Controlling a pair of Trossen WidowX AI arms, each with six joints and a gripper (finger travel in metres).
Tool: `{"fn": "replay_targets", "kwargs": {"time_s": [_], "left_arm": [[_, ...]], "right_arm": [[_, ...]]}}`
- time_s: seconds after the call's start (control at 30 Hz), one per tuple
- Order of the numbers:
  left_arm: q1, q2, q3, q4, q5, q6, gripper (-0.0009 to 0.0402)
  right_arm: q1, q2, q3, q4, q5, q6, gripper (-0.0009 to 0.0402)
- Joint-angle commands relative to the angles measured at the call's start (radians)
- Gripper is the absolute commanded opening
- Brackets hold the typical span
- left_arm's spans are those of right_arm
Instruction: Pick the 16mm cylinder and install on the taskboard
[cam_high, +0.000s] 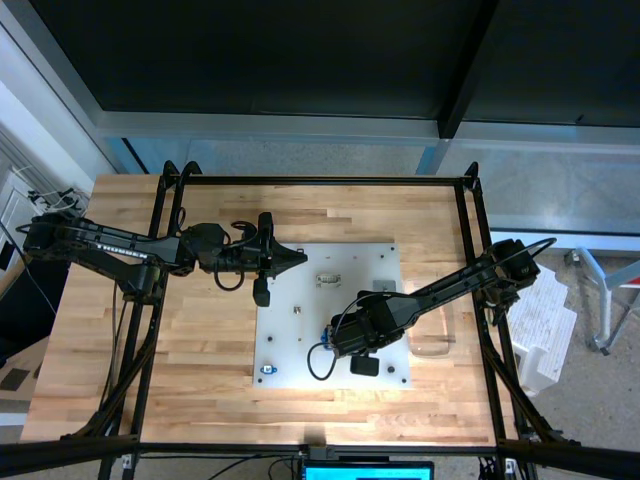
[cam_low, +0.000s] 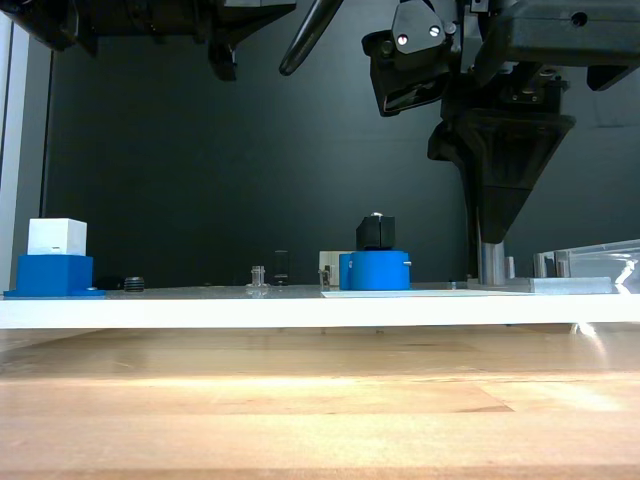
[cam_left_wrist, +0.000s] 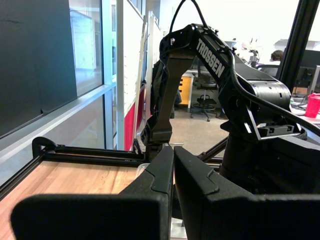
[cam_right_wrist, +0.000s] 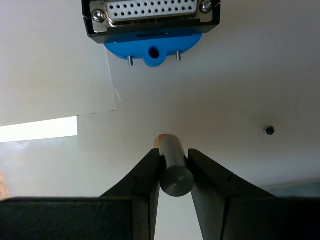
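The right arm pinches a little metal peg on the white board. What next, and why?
Probably ease straight down a touch. The right gripper is shut on the 16mm cylinder, upright, its lower end at the taskboard; whether it is seated is not visible. The left gripper hangs shut above the board's far left corner.

The left arm (cam_high: 100, 245) stretches level from the left edge. Its left gripper (cam_high: 292, 258) hangs high over the far left corner of the taskboard (cam_high: 290, 350), fingers (cam_left_wrist: 160, 175) pressed together on nothing. The right arm (cam_high: 450, 285) slopes inward from the right edge, wrist bent down. The right gripper (cam_right_wrist: 172, 159) points straight down at the board, fingers clamped either side of the 16mm cylinder (cam_right_wrist: 175, 172).
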Motion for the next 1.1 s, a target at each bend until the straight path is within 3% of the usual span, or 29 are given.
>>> {"fn": "replay_targets", "kwargs": {"time_s": [0.03, 1.1], "left_arm": [[0.000, 0.000, 0.000, 0.000, 0.000, 0.000, 0.0001], [0.000, 0.000, 0.000, 0.000, 0.000, 0.000, 0.0001]], "right_arm": [[0.000, -0.001, -0.003, 0.002, 0.000, -0.001, 0.0000], [0.000, -0.001, -0.011, 0.018, -0.006, 0.002, 0.0000]]}}
